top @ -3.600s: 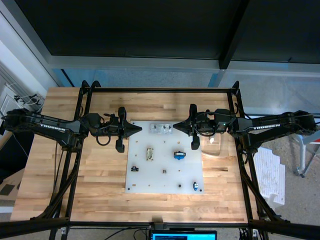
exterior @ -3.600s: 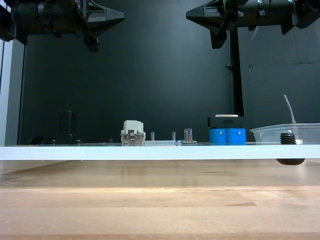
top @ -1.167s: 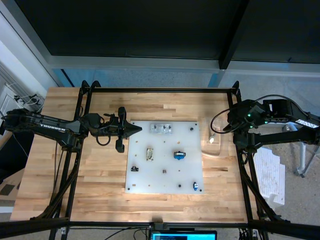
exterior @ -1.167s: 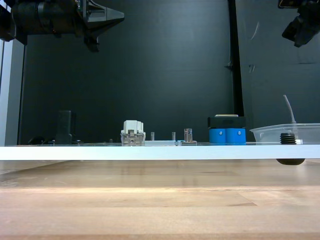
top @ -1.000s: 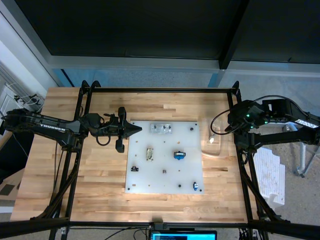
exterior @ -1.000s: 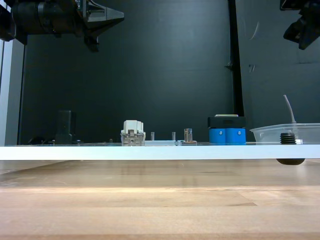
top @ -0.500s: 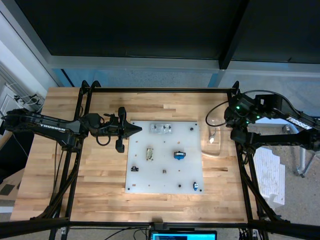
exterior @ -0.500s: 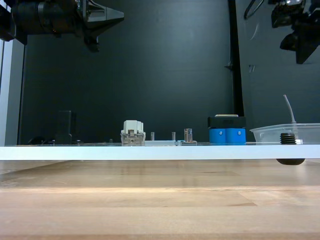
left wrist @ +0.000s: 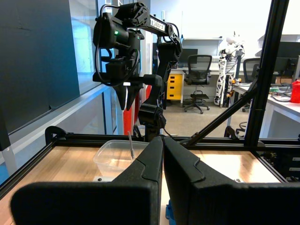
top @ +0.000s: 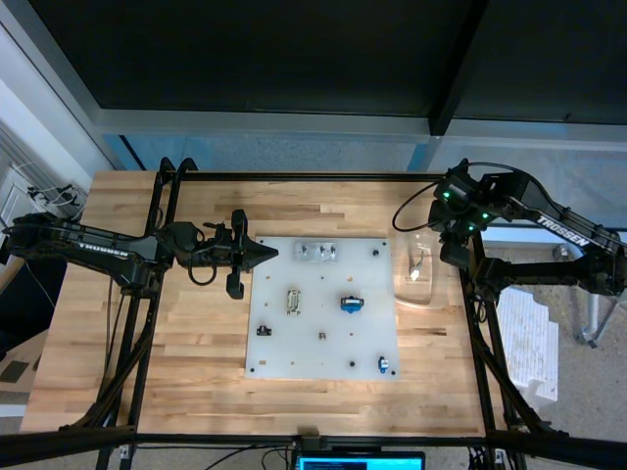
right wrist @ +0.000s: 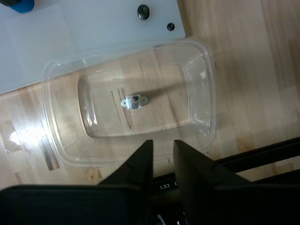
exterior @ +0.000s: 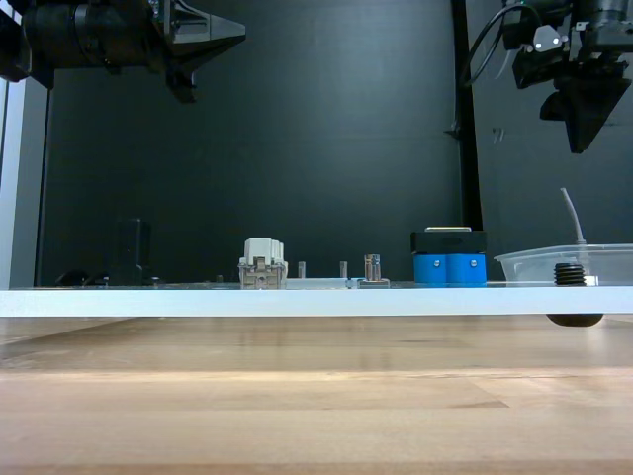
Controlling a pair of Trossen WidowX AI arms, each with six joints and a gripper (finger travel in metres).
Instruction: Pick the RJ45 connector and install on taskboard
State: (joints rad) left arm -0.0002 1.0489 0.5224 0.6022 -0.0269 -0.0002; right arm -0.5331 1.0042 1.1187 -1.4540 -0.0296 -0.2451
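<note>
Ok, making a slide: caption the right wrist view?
Right gripper hovers over the clear tray holding the RJ45 connector; left gripper hangs high by the taskboard.

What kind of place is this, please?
Probably a robotics lab in an office space: an office chair and desks stand behind a framed wooden table. The left gripper hangs over the taskboard edge, the right gripper above the clear tray.
</note>
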